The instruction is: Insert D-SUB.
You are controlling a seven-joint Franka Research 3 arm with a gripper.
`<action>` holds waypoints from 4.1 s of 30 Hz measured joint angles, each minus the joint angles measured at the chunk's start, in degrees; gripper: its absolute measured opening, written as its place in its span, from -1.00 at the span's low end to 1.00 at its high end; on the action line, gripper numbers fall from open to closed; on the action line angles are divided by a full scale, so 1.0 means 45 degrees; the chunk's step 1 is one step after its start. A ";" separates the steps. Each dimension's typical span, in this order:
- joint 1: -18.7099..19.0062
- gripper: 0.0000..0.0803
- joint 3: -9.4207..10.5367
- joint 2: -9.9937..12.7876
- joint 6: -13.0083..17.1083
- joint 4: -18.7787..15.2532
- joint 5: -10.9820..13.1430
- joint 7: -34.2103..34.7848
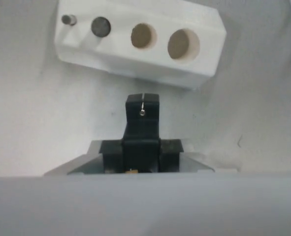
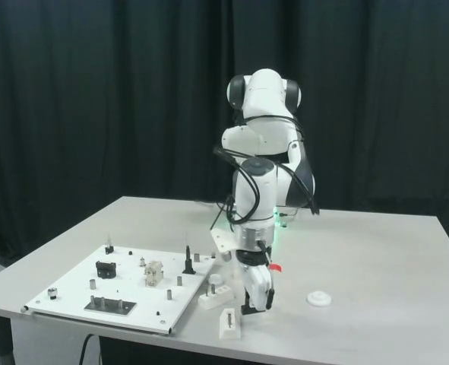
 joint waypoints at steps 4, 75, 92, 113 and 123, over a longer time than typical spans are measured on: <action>0.0003 -0.63 -0.0029 -0.0004 -0.0209 0.0164 -0.0001 0.0029; -0.1392 -0.63 -0.1280 -0.0105 -0.1506 0.2195 -0.1835 0.0398; -0.3351 -0.63 -0.1003 -0.0418 -0.1638 0.2439 -0.2801 -0.1067; -0.5239 -0.63 -0.0942 -0.1171 -0.2585 0.1856 -0.2642 -0.3017; -0.5643 -0.63 -0.1199 -0.1903 -0.2576 0.0586 -0.2319 -0.3698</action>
